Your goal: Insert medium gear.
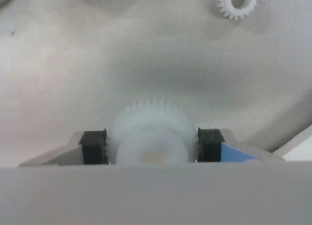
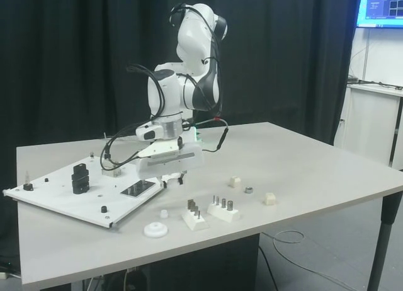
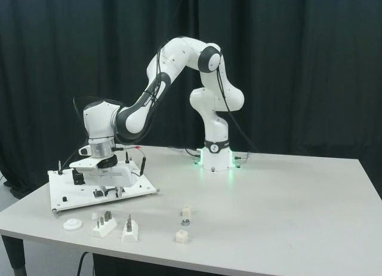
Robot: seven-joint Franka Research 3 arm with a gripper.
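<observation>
Two black fingers [image 1: 95, 147] pinch the white medium gear [image 1: 152, 135] tight, one on each side. The gripper [image 1: 152, 149] holds it up above the grey table [image 1: 73, 64]. Far off, a small white gear [image 1: 237, 3] lies flat on the table.

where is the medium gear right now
The medium gear is clamped between the gripper fingers, held over the grey table near the white board edge.
</observation>
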